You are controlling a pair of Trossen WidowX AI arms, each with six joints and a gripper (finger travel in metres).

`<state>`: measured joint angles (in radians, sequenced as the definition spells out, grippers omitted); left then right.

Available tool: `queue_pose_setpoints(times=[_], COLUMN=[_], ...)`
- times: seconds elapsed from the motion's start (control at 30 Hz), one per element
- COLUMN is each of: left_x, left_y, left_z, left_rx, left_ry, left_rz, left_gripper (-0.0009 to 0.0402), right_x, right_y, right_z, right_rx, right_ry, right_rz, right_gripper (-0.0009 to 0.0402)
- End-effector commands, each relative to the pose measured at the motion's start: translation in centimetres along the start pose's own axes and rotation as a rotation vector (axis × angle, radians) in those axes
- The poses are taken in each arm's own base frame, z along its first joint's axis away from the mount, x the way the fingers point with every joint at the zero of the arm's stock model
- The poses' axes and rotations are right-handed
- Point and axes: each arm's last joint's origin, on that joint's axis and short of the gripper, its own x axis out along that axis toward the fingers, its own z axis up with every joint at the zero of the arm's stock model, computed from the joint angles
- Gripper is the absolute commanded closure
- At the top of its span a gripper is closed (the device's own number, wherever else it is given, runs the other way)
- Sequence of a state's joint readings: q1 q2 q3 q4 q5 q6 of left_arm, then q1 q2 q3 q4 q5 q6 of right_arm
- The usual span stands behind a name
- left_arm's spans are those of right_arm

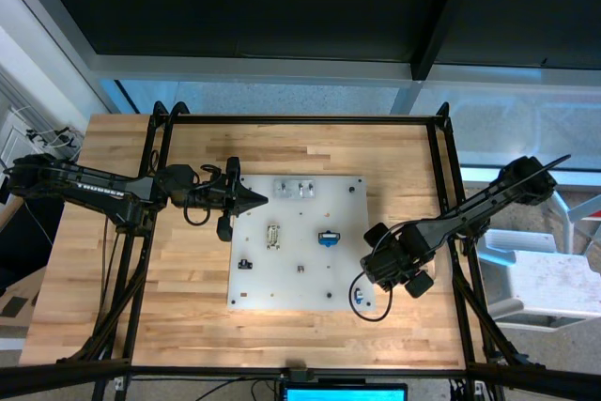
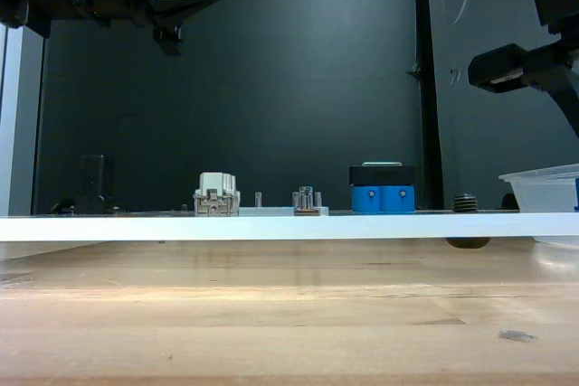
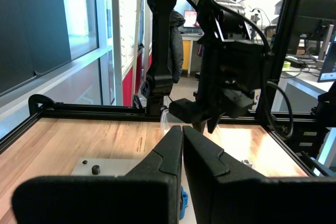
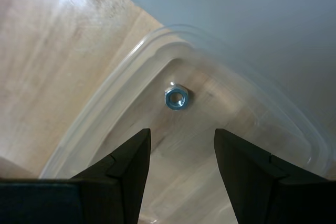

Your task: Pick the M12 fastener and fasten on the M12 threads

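Observation:
The M12 nut, small, silver and hexagonal, lies flat on the floor of the clear tray. My right gripper hangs open just above it, and the nut shows beyond the gap between the two fingers, touching neither. From above, the right gripper is over the tray at the board's near right edge. The black ribbed stud stands bare on the white board. My left gripper is shut on nothing, held high over the board's far left edge.
The board carries a blue fitting, a white connector, silver parts and a black post at its far right corner. A black frame rims the wooden table. Something blue also lies in the tray.

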<state>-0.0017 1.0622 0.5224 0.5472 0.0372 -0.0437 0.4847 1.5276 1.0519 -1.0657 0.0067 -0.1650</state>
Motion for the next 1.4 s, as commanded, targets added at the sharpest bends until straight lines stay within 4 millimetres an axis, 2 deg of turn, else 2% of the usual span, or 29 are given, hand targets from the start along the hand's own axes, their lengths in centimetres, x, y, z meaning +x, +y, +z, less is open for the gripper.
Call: queue_pose_setpoints(times=[0.03, 0.33, 0.57, 0.93, 1.4], left_x=[0.0, 0.0, 0.0, 0.0, 0.0], left_y=[0.0, 0.0, 0.0, 0.0, 0.0], left_z=[0.0, 0.0, 0.0, 0.0, 0.0], left_rx=[0.000, 0.000, 0.000, 0.000, 0.000], left_ry=[0.000, 0.000, 0.000, 0.000, 0.000], left_rz=[0.000, 0.000, 0.000, 0.000, 0.000], left_gripper=[0.0393, 0.0393, 0.0393, 0.0393, 0.0393], right_x=[0.6, 2.2, 2.5, 4.1, 5.6], right_y=[0.0, 0.1, 0.2, 0.2, 0.3], right_z=[0.3, -0.2, -0.2, 0.5, 0.0], right_rx=[-0.002, -0.004, -0.028, -0.065, -0.090], right_ry=[0.007, -0.003, -0.006, 0.014, -0.005], right_rz=[-0.001, -0.001, -0.002, 0.010, 0.007], right_gripper=[0.0219, 0.0219, 0.0219, 0.0219, 0.0219])
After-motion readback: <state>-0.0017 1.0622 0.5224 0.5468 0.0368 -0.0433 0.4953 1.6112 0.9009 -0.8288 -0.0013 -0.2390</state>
